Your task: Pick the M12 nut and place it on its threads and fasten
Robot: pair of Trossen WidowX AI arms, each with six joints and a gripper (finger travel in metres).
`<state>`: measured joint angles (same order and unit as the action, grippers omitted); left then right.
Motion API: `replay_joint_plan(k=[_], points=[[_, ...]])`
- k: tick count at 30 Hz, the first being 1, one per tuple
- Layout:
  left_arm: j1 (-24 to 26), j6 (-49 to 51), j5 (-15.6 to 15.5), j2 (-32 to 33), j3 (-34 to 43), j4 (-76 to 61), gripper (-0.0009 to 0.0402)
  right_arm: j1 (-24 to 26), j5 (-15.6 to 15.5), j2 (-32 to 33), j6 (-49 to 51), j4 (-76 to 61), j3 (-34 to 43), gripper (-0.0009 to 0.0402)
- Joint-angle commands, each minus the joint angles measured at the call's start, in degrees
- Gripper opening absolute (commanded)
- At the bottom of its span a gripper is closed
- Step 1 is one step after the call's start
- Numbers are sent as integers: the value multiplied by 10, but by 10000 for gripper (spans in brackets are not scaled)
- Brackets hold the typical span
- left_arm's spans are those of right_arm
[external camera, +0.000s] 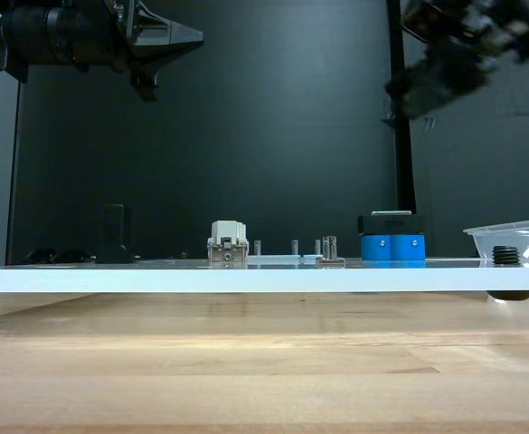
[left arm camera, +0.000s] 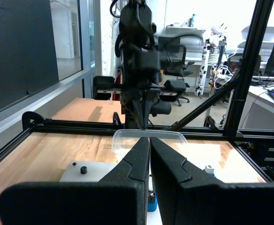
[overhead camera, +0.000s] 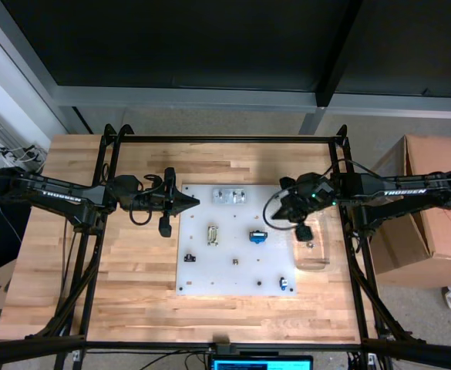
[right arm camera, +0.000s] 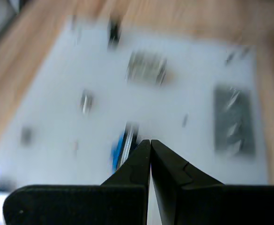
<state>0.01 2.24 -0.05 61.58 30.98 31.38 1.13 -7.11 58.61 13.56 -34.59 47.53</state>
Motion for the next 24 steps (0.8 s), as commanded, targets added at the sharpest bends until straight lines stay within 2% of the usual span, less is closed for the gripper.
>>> replay_joint_plan(k=[1,6,9,12,17,19,21,24], points=[[0,0,0,0,0,0,0,-2,0,0,42,-112,17,0],[0,0,0,0,0,0,0,-10,1,0,133,-232,27,0],[0,0,0,0,0,0,0,-23,5,0,143,-284,27,0],[0,0,0,0,0,0,0,-40,37,0,151,-330,27,0],[0,0,0,0,0,0,0,-77,49,0,169,-373,25,0],[0,0,0,0,0,0,0,-101,68,0,170,-376,25,1],[0,0,0,0,0,0,0,-123,87,2,169,-379,24,8],[0,0,0,0,0,0,0,-155,91,8,159,-373,20,31]])
